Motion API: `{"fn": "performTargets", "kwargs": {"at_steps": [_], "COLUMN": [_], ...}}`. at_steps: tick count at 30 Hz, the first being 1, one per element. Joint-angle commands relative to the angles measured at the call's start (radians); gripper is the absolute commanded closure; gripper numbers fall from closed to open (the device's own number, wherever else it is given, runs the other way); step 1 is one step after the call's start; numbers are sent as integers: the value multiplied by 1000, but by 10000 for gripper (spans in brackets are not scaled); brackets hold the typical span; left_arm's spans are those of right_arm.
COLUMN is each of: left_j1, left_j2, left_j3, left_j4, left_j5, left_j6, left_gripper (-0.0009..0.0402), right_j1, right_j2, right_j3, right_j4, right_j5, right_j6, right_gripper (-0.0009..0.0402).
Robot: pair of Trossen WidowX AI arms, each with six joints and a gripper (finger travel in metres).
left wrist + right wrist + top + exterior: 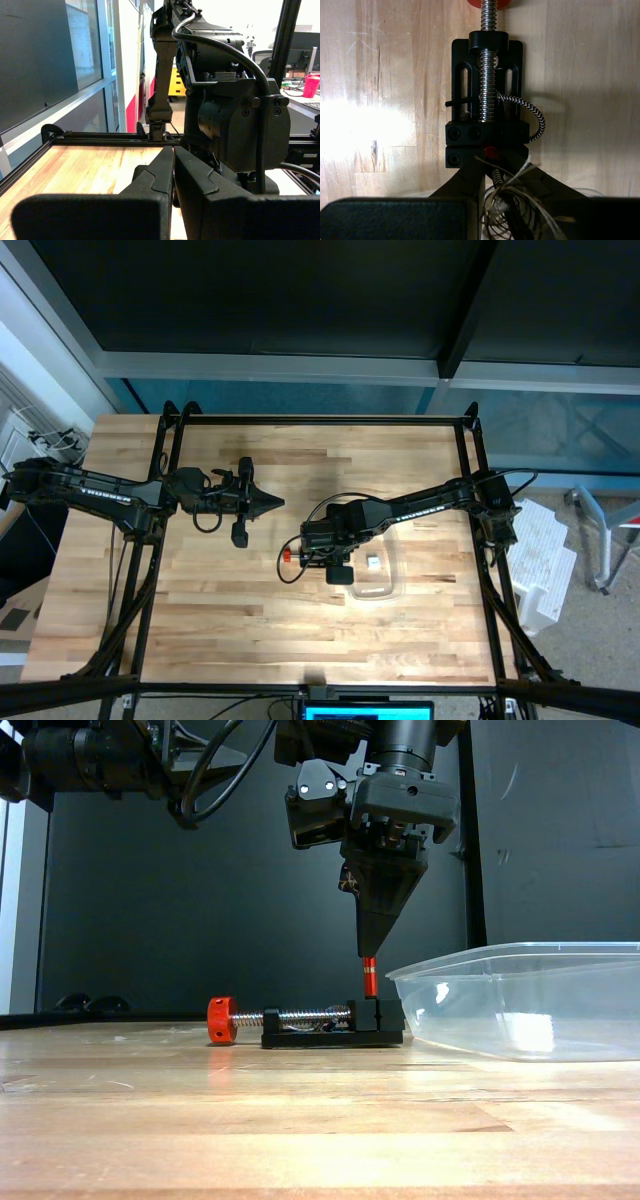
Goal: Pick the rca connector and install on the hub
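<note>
Right gripper [369, 952] points straight down at mid-desk, fingers clamped on the rca connector [369, 976], a slim red pin with a pale band, held upright. The pin's lower end meets the top of the hub [330, 1038] at its end block. Hub lies flat on the desk [300, 1120], red knob [221, 1019] at the far end of its threaded screw, clear tray [520, 1010] just beside it. Left gripper [272, 503] hangs well apart, fingers together, empty.

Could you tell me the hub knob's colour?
Red knob, clearest in low view. Right gripper holds the rca connector on the hub; left gripper farther left.
</note>
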Motion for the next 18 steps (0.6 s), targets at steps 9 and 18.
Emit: {"fn": "performTargets", "kwargs": {"at_steps": [9,18], "left_j1": [0,0], "left_j2": [0,0], "left_j3": [0,0], "left_j4": [0,0], "left_j5": [0,0], "left_j6": [0,0], "left_gripper": [393,393], "right_j1": [-1,-1], "right_j2": [0,-7], "right_j3": [1,1], "right_j4": [0,2], "right_j5": [3,3], "right_j6": [1,-2], "right_gripper": [393,386]}}
